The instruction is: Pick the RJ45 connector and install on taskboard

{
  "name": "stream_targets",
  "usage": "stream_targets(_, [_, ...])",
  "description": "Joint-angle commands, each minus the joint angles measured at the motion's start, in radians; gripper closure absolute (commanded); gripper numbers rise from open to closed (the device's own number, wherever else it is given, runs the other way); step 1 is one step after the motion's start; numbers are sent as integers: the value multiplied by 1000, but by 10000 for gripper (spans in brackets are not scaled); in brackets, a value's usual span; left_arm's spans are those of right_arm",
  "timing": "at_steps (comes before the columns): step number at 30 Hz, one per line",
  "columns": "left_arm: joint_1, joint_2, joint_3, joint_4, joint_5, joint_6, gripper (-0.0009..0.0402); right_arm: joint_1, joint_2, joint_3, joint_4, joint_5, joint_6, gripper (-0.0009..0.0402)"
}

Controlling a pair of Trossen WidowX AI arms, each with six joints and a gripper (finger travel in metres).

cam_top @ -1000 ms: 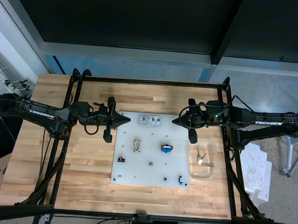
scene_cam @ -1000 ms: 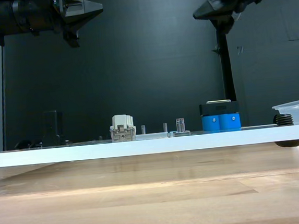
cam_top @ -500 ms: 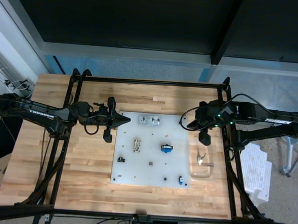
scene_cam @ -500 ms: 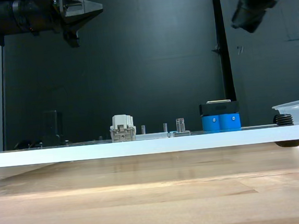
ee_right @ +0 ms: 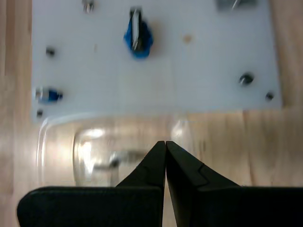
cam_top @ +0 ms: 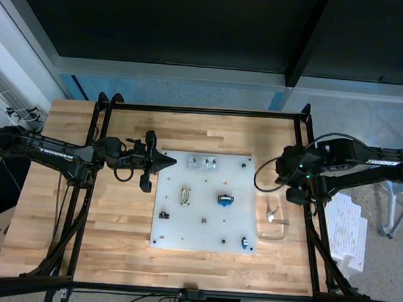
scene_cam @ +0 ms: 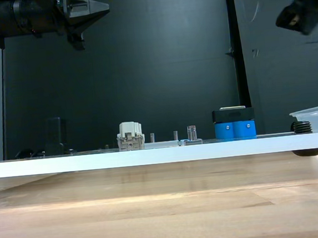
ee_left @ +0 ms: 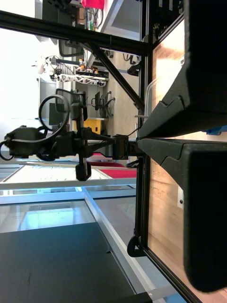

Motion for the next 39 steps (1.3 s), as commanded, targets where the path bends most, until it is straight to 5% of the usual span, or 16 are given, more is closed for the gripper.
stream_targets(1, [0, 0, 0, 0, 0, 0, 393, 48, 0, 0, -65, 2, 33, 393])
stream_targets(6, [0, 0, 0, 0, 0, 0, 393, 137, 1, 0, -114, 14, 102, 393])
stream_targets(15, [0, 0, 0, 0, 0, 0, 393, 307, 21, -17, -120, 88, 252, 393])
stream_targets(24, [0, 0, 0, 0, 0, 0, 393, 421, 50, -56, -119, 86, 365, 388])
stream_targets(39, [0, 0, 0, 0, 0, 0, 393, 444, 68, -186, 15, 90, 400, 228])
